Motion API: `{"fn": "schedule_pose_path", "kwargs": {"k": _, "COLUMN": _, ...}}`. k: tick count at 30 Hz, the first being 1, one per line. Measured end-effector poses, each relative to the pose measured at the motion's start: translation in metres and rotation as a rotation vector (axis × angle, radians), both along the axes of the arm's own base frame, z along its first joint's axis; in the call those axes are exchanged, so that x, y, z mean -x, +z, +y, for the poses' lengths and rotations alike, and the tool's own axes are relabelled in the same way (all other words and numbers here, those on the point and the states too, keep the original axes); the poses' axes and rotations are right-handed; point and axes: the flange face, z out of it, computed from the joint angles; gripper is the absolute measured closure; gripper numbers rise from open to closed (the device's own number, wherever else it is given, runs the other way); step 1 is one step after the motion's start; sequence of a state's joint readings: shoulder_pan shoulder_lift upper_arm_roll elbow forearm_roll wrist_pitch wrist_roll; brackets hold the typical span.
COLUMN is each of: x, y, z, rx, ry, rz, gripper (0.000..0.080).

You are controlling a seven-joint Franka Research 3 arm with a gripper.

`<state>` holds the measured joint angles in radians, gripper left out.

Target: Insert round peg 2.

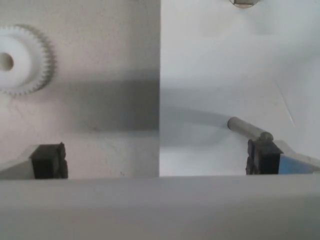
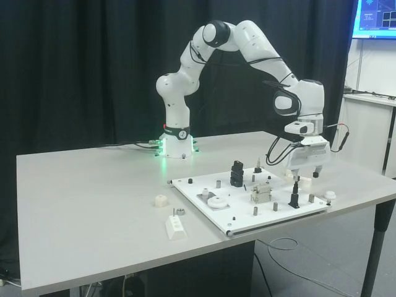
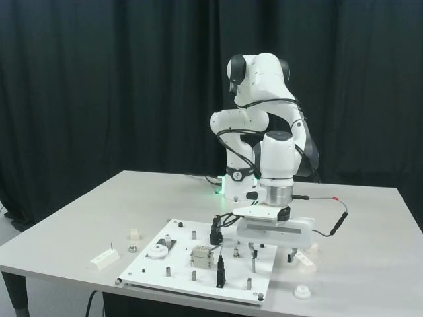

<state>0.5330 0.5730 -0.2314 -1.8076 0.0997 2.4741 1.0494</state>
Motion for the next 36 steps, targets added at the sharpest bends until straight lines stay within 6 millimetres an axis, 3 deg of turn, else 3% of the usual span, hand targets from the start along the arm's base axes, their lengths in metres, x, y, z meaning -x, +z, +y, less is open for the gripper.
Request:
{"fn": "schedule_pose_path", "kwargs": {"k": 27, "x": 0.0028, "y": -0.001, "z": -0.0005, "rx": 0.006, "ry": -0.01, "rz": 0.028, "gripper": 0.0003}}
{"fn": "schedule_pose_path", "kwargs": {"k": 36, "x": -0.0014, "y": 0.0072, "z": 0.0009, "rx": 0.002, "ry": 0.008, "rz": 0.014, "gripper": 0.0003}}
